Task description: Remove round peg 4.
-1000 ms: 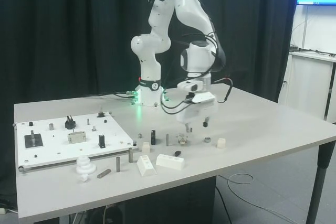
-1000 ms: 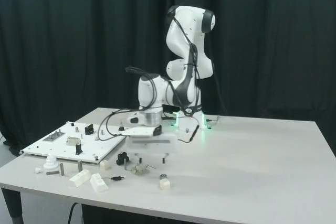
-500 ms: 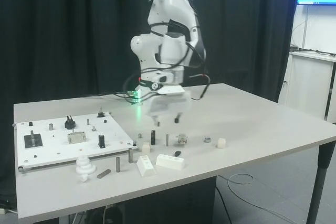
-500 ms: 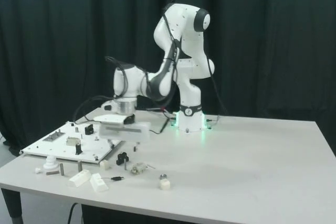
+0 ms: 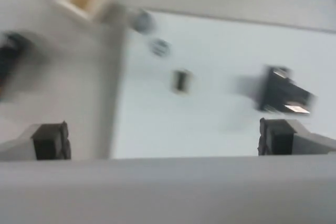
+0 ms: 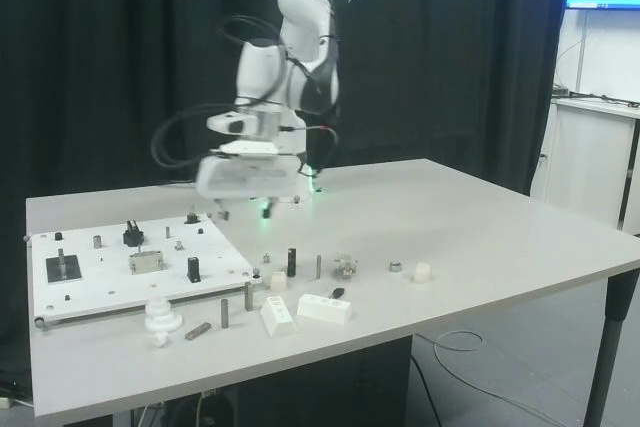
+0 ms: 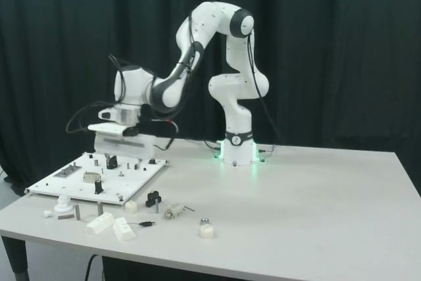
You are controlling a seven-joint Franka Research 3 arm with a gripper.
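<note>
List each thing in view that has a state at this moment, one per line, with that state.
gripper: open, empty, above the board's edge, touching nothing
white board: flat on the table, parts standing upright in it
grey table: carries the board and loose parts
white stepped part: upright on the table, in front of the board
two white blocks: lying on the table, near its front edge
base light: lit green
</note>
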